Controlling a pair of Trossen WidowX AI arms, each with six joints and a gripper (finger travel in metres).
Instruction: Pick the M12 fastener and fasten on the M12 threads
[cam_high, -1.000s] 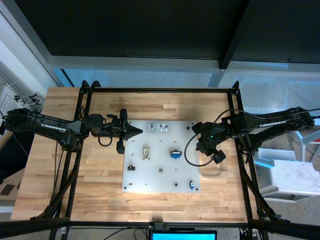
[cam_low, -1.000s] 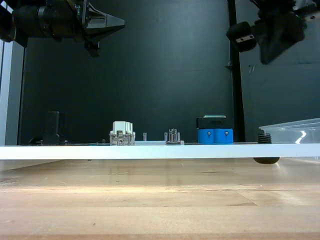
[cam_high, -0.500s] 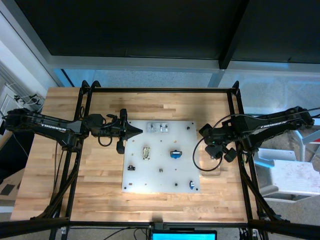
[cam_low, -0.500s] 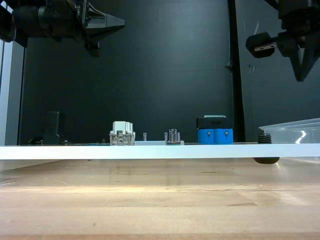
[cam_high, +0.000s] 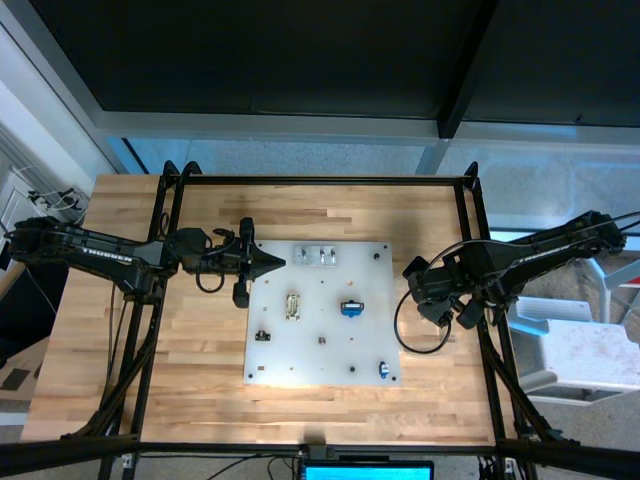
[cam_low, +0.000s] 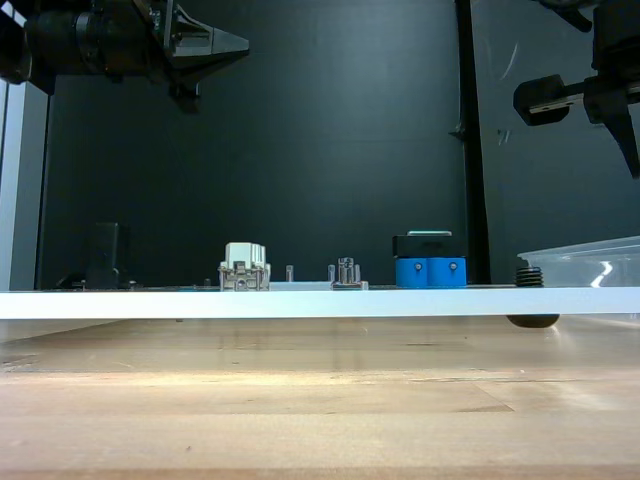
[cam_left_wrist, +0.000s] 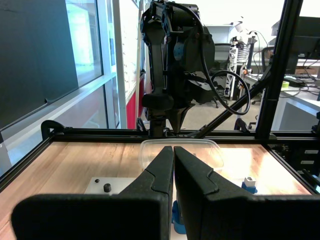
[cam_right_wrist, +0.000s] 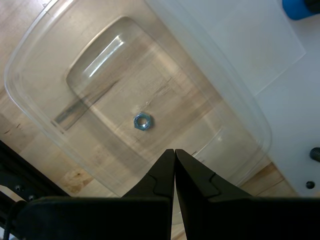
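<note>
Big wooden table (cam_high: 200, 400) underneath everything, white board (cam_high: 300, 360) lying flat at its middle. Left hand (cam_left_wrist: 173, 148) up high over the board's far left corner, well above the parts, fingers pressed tight together, pinching nothing. Over to the right hand (cam_right_wrist: 174, 151) now: out past the board's right edge, hanging above the clear tray (cam_right_wrist: 35, 95), pointing down into it, fingers likewise pressed together with nothing between them, well clear of the tray floor. Tray on the table just beside the board's right edge, largely covered by the right arm from above. On the board, about halfway back, a blue connector (cam_low: 430, 270), upright. Further right from table level, the M12 threads (cam_low: 529, 276): short black stud, ribs bare, nothing on top. And the smallest piece, the M12 fastener (cam_right_wrist: 143, 120): silver hex nut lying flat on the tray floor, alone, near the middle, just ahead of the right hand's closed tips and not touching them.
</note>
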